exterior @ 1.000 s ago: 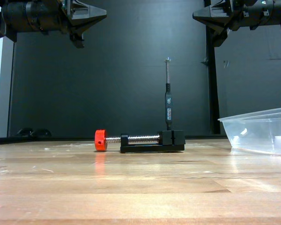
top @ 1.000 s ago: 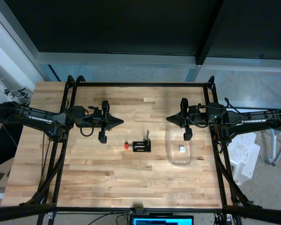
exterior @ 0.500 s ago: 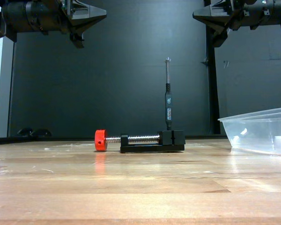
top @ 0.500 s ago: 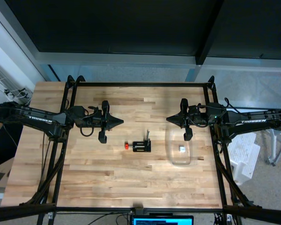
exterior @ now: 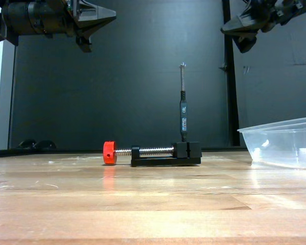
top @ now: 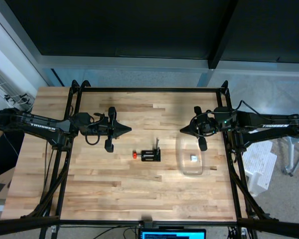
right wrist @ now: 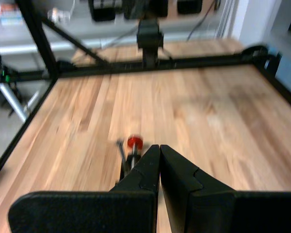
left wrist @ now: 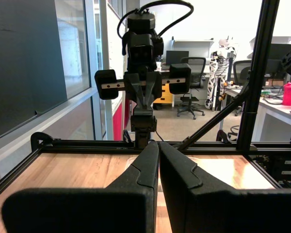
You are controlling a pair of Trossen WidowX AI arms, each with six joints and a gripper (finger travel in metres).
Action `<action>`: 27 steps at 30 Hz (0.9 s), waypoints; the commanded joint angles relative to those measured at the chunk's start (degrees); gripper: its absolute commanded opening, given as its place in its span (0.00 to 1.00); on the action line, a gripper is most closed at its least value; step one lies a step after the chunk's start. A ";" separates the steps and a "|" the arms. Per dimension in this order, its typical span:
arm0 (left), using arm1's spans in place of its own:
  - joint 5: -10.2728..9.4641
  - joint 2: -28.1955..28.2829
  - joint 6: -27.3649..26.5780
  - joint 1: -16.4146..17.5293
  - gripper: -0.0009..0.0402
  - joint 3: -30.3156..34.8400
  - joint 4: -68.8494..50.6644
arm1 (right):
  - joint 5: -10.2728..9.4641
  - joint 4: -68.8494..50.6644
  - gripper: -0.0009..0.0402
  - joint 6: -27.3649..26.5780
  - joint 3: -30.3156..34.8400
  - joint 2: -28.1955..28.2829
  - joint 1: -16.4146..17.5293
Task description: Remove the USB-C connector from taskboard and place in the container
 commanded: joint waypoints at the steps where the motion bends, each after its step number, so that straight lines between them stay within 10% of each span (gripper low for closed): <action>1: 0.02 0.02 0.02 0.00 0.02 0.02 0.02 | 0.07 -6.51 0.02 0.00 3.23 1.64 1.42; 12: 0.02 0.02 0.02 0.00 0.02 0.02 0.02 | 0.31 -23.28 0.02 0.17 13.20 11.30 4.46; 18: 0.02 0.02 0.02 0.00 0.02 0.02 0.02 | 5.05 -25.99 0.03 -0.07 15.96 14.43 6.38; 27: 0.02 0.02 0.02 0.00 0.02 0.02 0.02 | 7.21 -26.86 0.22 0.24 18.82 20.72 9.09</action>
